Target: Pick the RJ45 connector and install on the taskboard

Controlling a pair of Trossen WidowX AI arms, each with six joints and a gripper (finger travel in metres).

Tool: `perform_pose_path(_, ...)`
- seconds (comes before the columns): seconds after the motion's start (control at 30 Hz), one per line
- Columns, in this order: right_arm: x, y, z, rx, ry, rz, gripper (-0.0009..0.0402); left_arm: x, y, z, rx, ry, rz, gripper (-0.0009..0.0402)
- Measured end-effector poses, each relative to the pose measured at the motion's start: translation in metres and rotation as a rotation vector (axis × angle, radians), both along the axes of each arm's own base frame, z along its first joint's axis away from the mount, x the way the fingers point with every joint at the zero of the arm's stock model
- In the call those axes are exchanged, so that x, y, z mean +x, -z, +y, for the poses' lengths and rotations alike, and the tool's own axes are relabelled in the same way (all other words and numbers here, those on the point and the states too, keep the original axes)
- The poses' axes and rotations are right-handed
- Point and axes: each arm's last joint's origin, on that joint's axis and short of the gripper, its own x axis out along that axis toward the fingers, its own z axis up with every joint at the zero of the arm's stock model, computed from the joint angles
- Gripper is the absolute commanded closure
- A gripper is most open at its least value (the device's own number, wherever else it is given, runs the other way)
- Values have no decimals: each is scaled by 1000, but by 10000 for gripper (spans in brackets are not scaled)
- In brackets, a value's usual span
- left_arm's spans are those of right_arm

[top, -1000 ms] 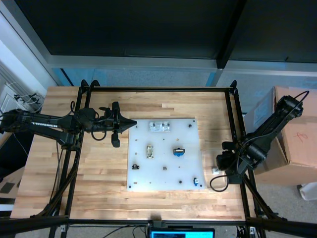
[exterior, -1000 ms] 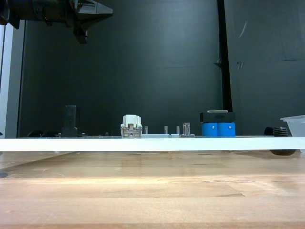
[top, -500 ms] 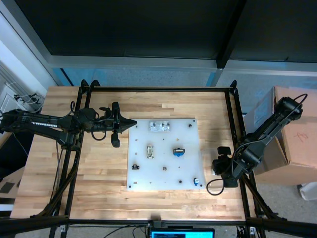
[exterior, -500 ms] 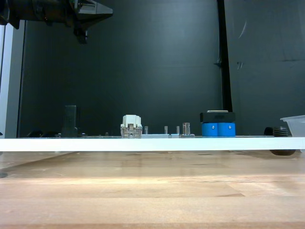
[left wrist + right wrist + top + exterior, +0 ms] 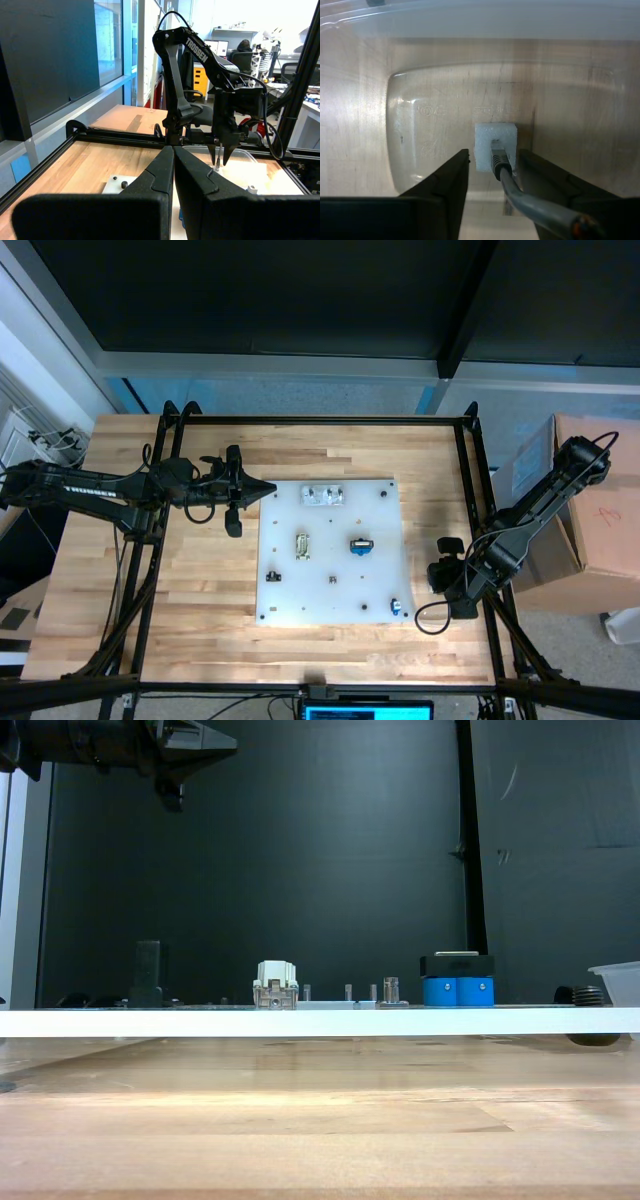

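The RJ45 connector [image 5: 497, 152] stands plugged in a white foam block [image 5: 485, 135] inside a clear plastic tray [image 5: 420, 115], its grey cable [image 5: 522, 197] running back toward the camera. My right gripper [image 5: 493, 153] is open, one finger on each side of the connector and block, not touching them. In the high view the right gripper [image 5: 438, 578] sits just right of the white taskboard [image 5: 290, 590], hiding the connector. My left gripper [image 5: 266, 490] hovers shut and empty at the board's far-left edge, high above the board; the low view shows the left gripper [image 5: 212, 739] well over it.
The board carries a blue block [image 5: 361, 546], a white socket [image 5: 302, 546] and a metal fitting [image 5: 325, 496]. A black frame rail [image 5: 478, 490] runs along the right side, with a cardboard box [image 5: 590, 530] beyond it. The tray's rim [image 5: 615, 970] shows in the low view.
The right gripper has moved slightly left and toward the near edge, coming over the tray so the white block is now covered in the high view. The left arm has not moved.
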Motion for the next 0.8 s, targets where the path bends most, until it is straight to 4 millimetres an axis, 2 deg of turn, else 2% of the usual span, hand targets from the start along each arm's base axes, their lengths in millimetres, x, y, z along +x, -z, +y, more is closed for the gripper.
perform_pose_path(0.27, -1, 0, 0, -5, -4, 4, 395, 0, 0, 0, 0, 0, 0, 393)
perform_pose_path(0.4, -1, 0, 0, -4, -5, 2, 386, 0, 0, 0, 0, 0, 0, 393)
perform_pose_path(0.57, -1, -2, -1, 0, -5, 0, 394, 0, 0, 0, 0, 0, 0, 393)
perform_pose_path(0.8, -2, -19, -1, 7, -5, -6, 394, 0, 0, 0, 0, 0, 0, 393)
